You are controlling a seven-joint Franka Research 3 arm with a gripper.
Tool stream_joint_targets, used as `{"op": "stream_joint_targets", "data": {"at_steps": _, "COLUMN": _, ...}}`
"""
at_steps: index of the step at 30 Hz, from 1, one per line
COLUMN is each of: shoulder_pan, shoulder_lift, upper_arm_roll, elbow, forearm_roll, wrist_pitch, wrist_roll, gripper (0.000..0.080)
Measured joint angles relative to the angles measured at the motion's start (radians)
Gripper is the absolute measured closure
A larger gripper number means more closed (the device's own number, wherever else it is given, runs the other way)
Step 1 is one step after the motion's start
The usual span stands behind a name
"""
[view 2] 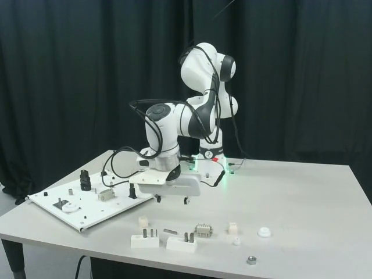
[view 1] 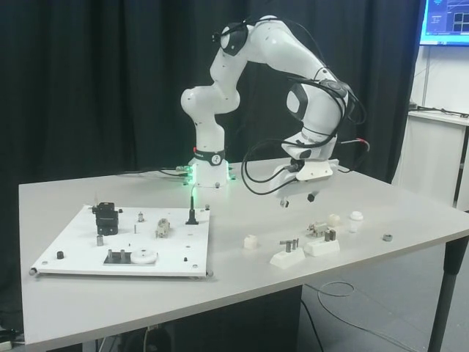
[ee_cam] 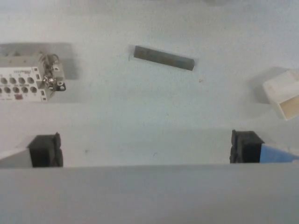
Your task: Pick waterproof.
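The gripper [view 1: 297, 199] is held above the grey table [view 1: 110, 301] at the frame's centre. Its fingers are spread wide and nothing is held between them. Which piece is the waterproof part cannot be told for certain. The likeliest, a white capped fitting [view 1: 356, 220], is seen at the right of the first room view, resting on the table between a pinned connector [view 1: 319, 229] and a small nut [view 1: 386, 237], well apart from the gripper.

The white arm [view 1: 253, 55] has rounded, glossy segments with black joint rings, black cables [view 1: 256, 165] looping beside it (green light at its base [view 1: 192, 172]).
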Motion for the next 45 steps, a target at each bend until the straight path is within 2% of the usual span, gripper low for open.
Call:
{"op": "stream_joint_targets", "data": {"at_steps": 20, "shoulder_pan": -0.004, "shoulder_lift": -0.001, "upper_arm_roll": 0.003, "elbow": 0.004, "forearm_roll": 0.001, "wrist_pitch": 0.0, "wrist_roll": 0.002, "gripper": 0.0003}}
{"op": "stream_joint_targets", "data": {"at_steps": 45, "shoulder_pan": 0.001, "shoulder_lift": -0.019, "upper_arm_roll": 0.058, "elbow": 0.018, "forearm_roll": 0.002, "wrist_pitch": -0.014, "wrist_roll": 0.068, "gripper": 0.0003}}
